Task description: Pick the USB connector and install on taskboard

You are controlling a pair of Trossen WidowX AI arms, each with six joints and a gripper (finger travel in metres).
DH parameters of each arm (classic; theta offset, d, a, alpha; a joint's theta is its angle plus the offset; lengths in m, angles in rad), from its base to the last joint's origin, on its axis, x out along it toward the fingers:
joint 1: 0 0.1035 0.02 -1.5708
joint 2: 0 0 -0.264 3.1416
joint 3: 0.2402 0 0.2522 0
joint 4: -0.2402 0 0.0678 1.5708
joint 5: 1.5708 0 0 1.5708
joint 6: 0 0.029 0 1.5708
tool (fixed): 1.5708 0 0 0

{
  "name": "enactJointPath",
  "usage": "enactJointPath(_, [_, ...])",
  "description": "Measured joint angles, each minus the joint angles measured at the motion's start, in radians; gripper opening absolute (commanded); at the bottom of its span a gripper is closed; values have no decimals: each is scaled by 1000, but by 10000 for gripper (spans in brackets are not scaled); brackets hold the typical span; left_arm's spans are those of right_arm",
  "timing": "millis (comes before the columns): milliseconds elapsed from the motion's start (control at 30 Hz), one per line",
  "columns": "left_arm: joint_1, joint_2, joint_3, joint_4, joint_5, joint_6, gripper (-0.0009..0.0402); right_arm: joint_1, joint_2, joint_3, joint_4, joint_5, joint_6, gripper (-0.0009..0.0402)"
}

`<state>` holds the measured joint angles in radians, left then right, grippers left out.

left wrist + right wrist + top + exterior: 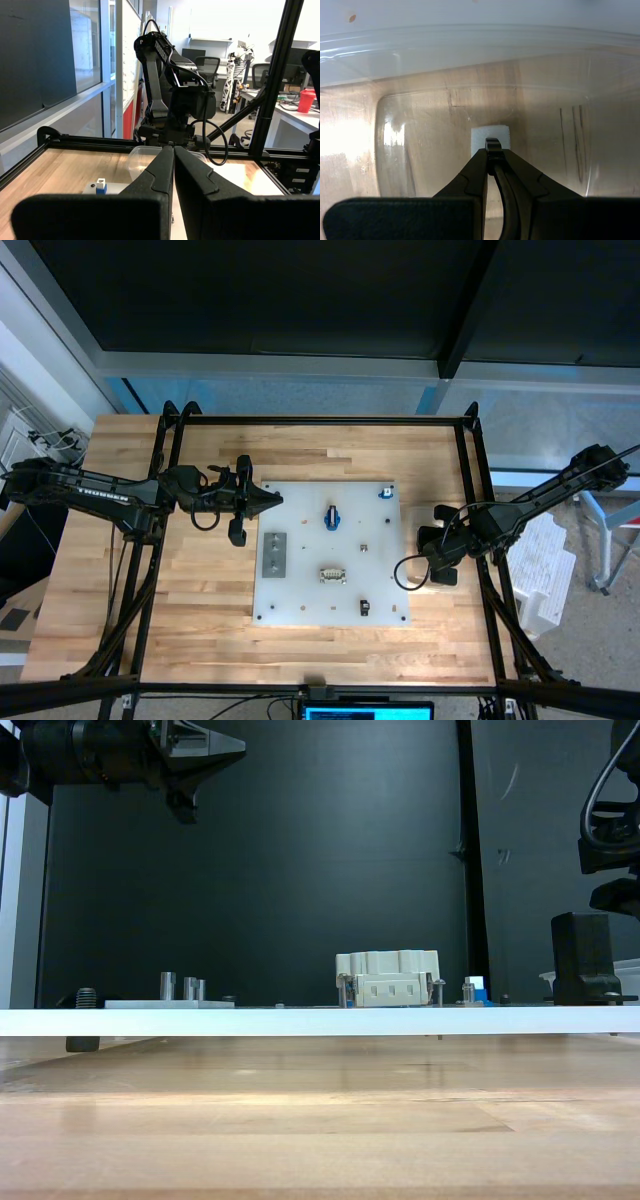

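The taskboard is a white square plate in the middle of the table, also seen edge-on in the low view. My right gripper hangs to the right of the board, inside a clear plastic tub. It is shut on the USB connector, a tiny black piece that pokes out between the fingertips. In the high view the right gripper hides the piece. My left gripper is shut on nothing and hovers over the board's left edge, high in the low view.
On the board stand a grey metal block, a blue part, a beige multi-pin connector and a small black socket. A white cube lies on the tub floor under the right fingertips. A black frame rings the table.
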<state>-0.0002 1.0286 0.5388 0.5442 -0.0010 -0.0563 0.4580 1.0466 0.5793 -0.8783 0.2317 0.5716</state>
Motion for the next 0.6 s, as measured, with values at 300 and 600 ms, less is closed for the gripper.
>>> enactJointPath(300, [0,0,0,0,0,0,0,0,-16,0,0,0,-1,0])
enactJointPath(600, [0,0,0,0,0,0,0,0,-24,68,-81,3,-3,0])
